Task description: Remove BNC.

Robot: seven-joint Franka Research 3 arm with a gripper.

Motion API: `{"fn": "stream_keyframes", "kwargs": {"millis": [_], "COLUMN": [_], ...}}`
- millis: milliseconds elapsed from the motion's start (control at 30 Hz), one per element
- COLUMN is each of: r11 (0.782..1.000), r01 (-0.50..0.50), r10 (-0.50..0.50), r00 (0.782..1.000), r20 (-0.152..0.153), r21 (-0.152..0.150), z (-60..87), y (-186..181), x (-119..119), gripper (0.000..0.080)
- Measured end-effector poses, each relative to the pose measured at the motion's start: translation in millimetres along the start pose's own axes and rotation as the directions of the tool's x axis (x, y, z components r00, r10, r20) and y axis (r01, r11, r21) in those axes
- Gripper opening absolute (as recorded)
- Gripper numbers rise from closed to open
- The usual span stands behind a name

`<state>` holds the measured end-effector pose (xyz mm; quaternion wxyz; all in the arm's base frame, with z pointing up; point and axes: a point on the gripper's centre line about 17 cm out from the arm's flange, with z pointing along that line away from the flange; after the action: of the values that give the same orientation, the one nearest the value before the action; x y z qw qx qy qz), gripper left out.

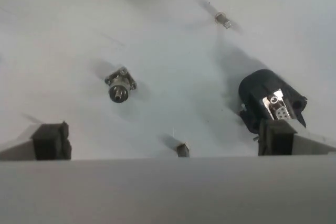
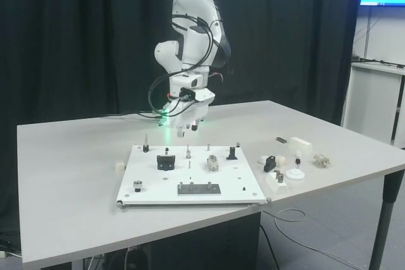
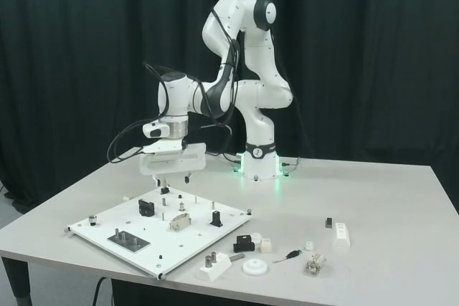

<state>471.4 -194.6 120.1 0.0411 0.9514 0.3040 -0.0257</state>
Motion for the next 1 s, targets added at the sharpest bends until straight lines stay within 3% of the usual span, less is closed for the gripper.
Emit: {"fn": "stream_keyframes", "kwargs": {"millis": [633,1000], "r11": [0.999,0.998], "r01": [-0.036,-0.059], "r10": [0.036,0.059], "r00": [0.999,0.998], "r20": [-0.005,0.012], "r21": [-0.011,0.008], "z": [38.5,59.2], "y": [-0.3,-9.1], "x": [5.6,0.2], "gripper": [0.08,0.08]}}
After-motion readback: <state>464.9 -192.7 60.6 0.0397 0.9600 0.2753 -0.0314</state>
